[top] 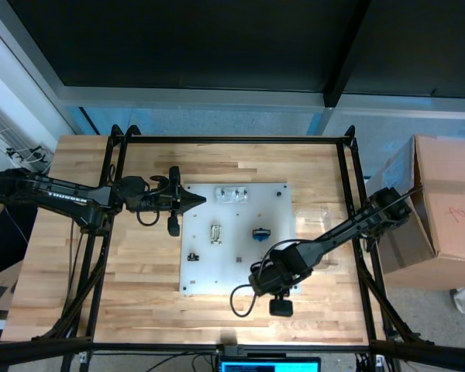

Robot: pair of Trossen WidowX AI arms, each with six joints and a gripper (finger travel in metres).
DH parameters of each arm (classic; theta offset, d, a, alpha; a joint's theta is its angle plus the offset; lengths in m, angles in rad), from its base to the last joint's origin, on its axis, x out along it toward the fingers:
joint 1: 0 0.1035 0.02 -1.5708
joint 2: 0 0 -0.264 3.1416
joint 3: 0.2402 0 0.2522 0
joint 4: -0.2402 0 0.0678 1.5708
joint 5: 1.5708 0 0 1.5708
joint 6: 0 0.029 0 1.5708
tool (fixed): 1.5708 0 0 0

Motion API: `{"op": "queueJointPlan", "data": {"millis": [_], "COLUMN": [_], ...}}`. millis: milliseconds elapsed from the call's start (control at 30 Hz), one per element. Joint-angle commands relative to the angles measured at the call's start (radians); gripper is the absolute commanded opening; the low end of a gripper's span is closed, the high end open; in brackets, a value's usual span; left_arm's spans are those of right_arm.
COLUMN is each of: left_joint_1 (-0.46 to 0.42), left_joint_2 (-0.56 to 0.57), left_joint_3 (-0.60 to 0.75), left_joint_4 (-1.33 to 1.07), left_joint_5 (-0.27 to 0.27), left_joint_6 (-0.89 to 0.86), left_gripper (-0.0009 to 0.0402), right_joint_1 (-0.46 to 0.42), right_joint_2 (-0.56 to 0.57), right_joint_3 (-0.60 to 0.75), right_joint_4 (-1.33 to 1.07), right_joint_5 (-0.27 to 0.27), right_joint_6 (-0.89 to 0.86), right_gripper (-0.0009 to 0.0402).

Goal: Unfasten the M12 nut and place it in the container

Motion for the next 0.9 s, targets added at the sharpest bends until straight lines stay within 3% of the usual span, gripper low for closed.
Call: {"op": "queueJointPlan", "data": {"millis": [33,633,900], "left_joint_1": [0.0,0.0,0.0], "left_joint_2": [0.0,0.0,0.0], "left_joint_3": [0.0,0.0,0.0], "left_joint_4": [0.0,0.0,0.0], "left_joint_5": [0.0,0.0,0.0], "left_joint_6": [0.0,0.0,0.0], "left_gripper": [0.0,0.0,0.0], "right_joint_1": [-0.002,-0.006,-0.007], "right_joint_2": [0.024,0.069,0.068], "right_joint_3": [-0.004,-0.031,-0.031], "right_joint_4": [0.028,0.062,0.061], "right_joint_5": [0.003,0.113,0.136], "right_joint_6": [-0.003,-0.041,-0.042], "right_gripper": [0.0,0.0,0.0]}}
